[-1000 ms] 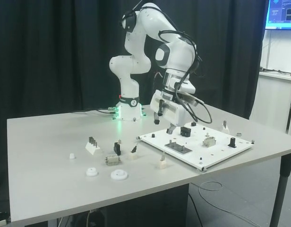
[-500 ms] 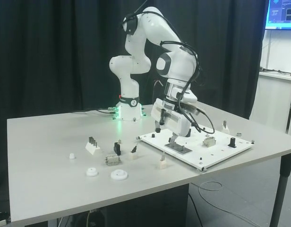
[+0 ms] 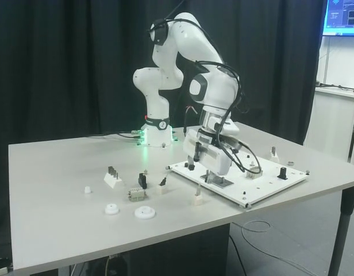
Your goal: Pick Ethernet.
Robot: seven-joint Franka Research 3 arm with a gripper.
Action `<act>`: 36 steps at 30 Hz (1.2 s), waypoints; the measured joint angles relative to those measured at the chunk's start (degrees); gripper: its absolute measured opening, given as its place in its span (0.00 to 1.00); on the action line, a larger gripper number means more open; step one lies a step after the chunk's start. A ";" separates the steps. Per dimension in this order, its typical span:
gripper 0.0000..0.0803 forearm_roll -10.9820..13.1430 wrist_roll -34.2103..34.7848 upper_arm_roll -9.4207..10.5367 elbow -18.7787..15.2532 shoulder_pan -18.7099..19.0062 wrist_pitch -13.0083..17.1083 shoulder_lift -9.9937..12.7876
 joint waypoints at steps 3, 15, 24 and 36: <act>1.00 0.00 -0.12 -0.11 -0.09 -0.03 0.67 0.51; 1.00 0.35 -1.04 -0.15 -0.30 -0.10 2.39 2.11; 1.00 0.70 -1.79 -0.14 -0.39 -0.05 3.30 2.77; 1.00 1.51 -2.31 -0.13 -0.60 0.00 3.49 3.25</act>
